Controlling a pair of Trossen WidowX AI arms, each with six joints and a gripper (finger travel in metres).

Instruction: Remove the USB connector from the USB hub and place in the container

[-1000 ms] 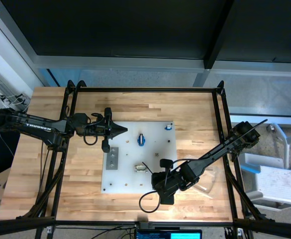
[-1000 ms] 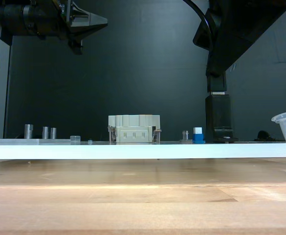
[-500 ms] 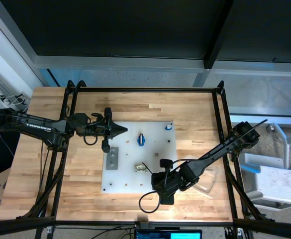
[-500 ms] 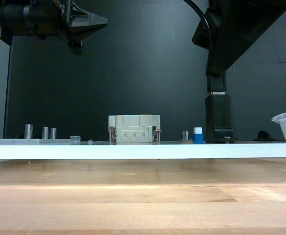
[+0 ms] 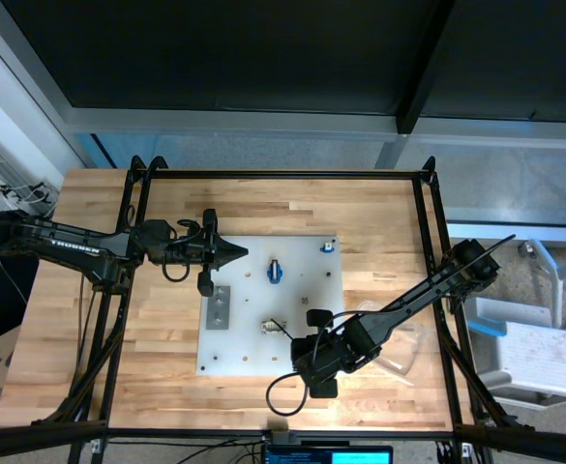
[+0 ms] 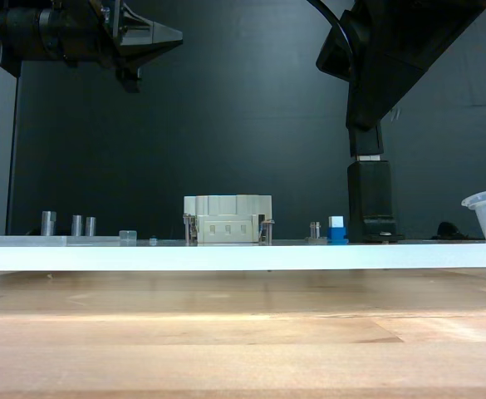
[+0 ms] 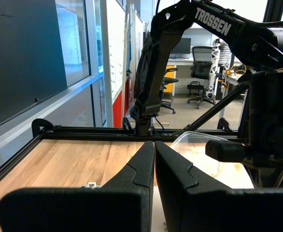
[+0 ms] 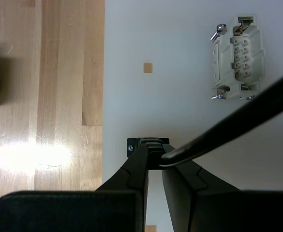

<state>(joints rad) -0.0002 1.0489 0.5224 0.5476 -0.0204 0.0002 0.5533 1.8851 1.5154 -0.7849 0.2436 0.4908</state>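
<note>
In the right wrist view my right gripper (image 8: 153, 151) is shut on the plug of the USB connector (image 8: 228, 121), whose thin black cable runs away slantwise across the white board. The plug sits at the small black USB hub (image 8: 131, 145), mostly hidden by the fingers. From above, the right gripper (image 5: 308, 351) hangs over the board's near right part. The clear container (image 5: 400, 348) lies on the wood just right of it. My left gripper (image 5: 234, 252) hovers shut above the board's far left edge, holding nothing.
On the white board (image 5: 234, 353) stand a beige multi-pin connector (image 5: 275, 330), a blue part (image 5: 275, 272) and a grey block with metal pegs (image 5: 221, 309). A black frame rail (image 5: 283, 175) runs around the table.
My right arm has leaned slightly left and toward the near edge, still gripping the plug at the hub. The left arm has not moved.
</note>
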